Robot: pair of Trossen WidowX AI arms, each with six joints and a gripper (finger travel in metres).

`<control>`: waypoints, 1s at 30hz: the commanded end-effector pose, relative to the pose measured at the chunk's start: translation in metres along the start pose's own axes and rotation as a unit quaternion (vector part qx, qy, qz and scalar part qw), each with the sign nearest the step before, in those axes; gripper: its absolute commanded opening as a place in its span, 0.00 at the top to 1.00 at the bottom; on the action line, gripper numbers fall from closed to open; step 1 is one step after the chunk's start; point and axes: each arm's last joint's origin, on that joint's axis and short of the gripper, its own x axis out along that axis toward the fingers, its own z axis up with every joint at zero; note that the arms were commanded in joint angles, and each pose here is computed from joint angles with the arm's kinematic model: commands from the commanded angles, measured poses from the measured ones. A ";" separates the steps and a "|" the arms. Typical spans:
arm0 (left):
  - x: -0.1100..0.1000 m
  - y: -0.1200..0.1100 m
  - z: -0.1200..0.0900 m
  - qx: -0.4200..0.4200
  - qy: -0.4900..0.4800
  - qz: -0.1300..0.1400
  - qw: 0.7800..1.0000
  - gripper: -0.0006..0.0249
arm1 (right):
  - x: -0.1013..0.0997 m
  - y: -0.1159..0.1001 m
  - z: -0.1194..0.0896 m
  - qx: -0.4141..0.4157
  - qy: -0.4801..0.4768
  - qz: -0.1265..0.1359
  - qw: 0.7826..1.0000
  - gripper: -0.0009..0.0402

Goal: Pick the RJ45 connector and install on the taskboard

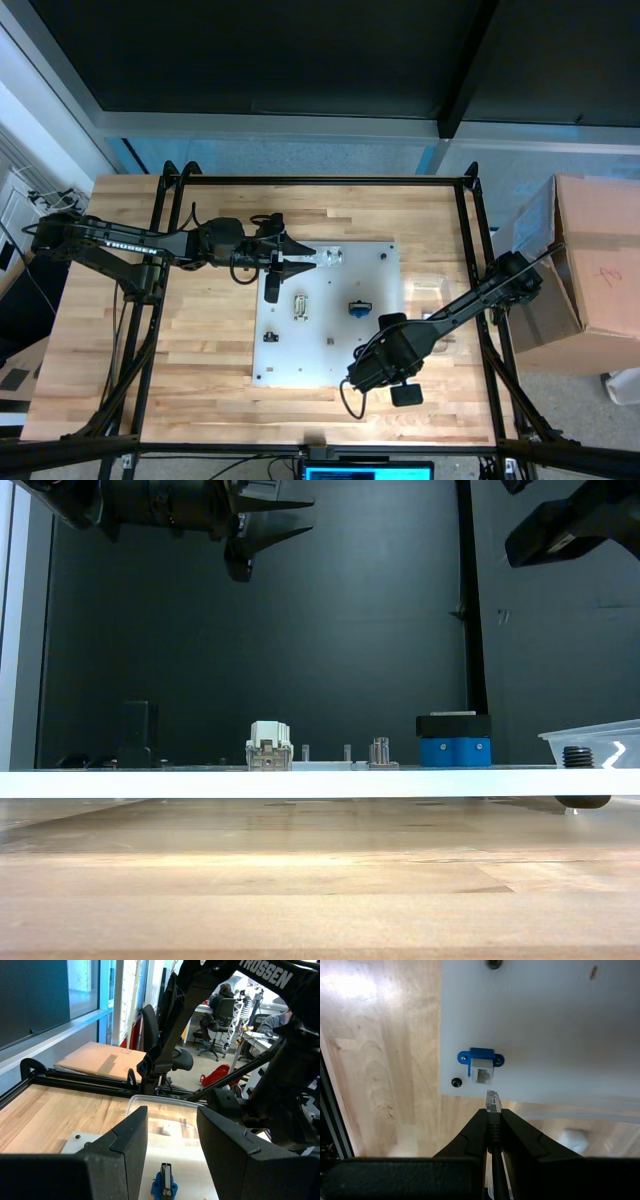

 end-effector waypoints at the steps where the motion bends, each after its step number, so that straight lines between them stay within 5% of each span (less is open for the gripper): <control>1: 0.000 0.000 0.000 0.000 0.000 0.000 1.000 0.46 | 0.004 0.002 0.002 -0.001 0.001 0.000 1.000 0.98; 30: 0.000 0.000 0.000 0.000 0.000 0.000 1.000 0.46 | 0.019 0.005 0.010 -0.015 0.008 -0.005 1.000 0.98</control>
